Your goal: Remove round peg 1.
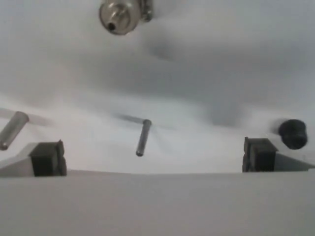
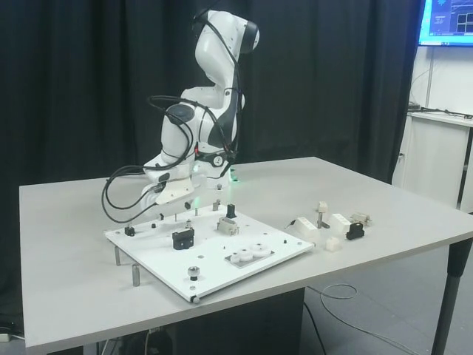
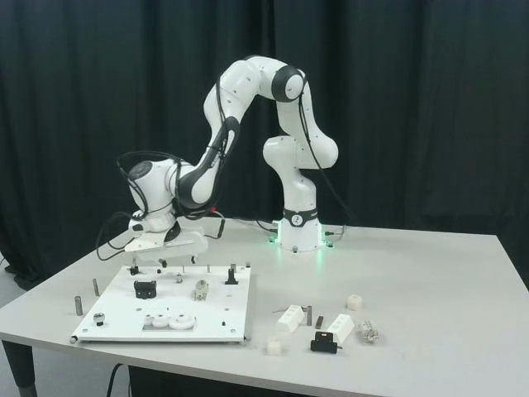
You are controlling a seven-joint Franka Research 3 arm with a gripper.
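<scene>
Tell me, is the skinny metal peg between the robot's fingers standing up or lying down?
Standing up. The peg rises from the white board, fingers either side, not touching.

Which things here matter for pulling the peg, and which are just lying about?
Job: gripper, open; thin peg between its fingers; white board under it.
Lying about: gears and black block on the board; white blocks and black clip on the table.

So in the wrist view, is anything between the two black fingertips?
Yes: a thin upright peg stands on the white board, roughly midway between the fingertips of the gripper. Nothing else lies in that stretch; the wrist view shows it best.
</scene>
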